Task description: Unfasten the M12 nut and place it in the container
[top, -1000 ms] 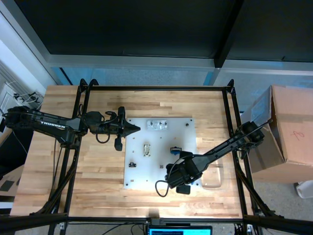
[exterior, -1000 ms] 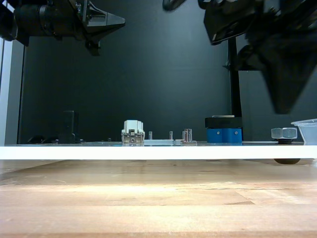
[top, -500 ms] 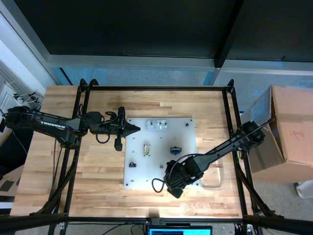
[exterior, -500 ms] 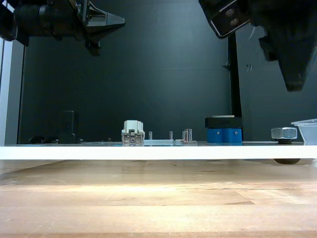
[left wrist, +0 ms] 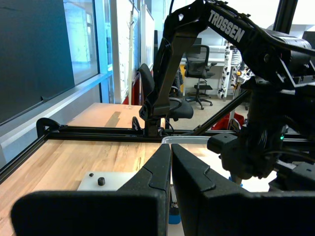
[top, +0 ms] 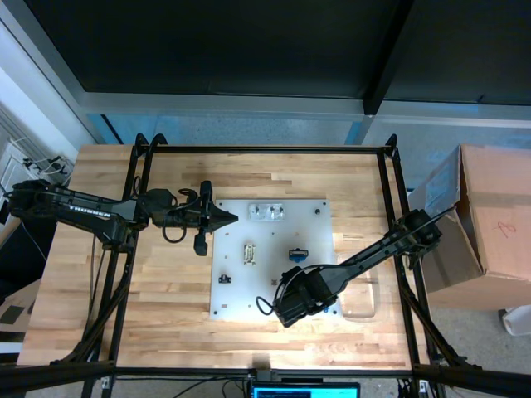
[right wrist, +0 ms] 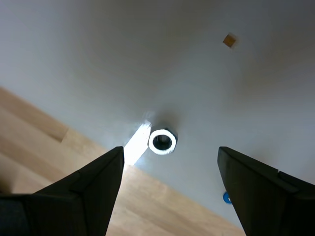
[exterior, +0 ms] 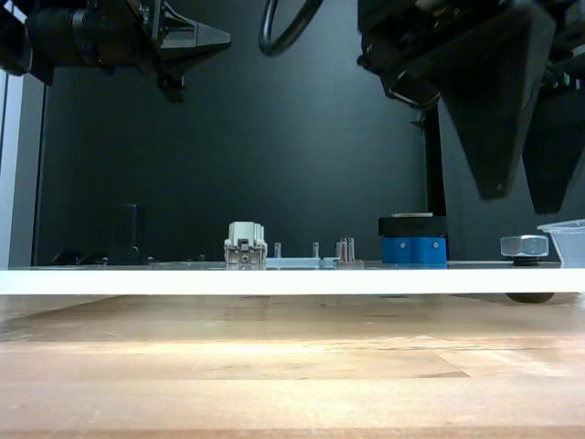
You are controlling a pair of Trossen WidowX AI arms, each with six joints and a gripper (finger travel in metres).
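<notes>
Silver nut [exterior: 524,245] beneath right gripper [exterior: 521,201], left gripper [exterior: 219,38] aloft

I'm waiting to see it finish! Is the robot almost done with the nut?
Nothing looks done yet: the silver nut sits on its stud, not in the container. In hand: the right gripper hangs open above the nut. The left gripper, shut, hangs over the board's left edge. Left: unscrewing, carrying, dropping it in.
</notes>
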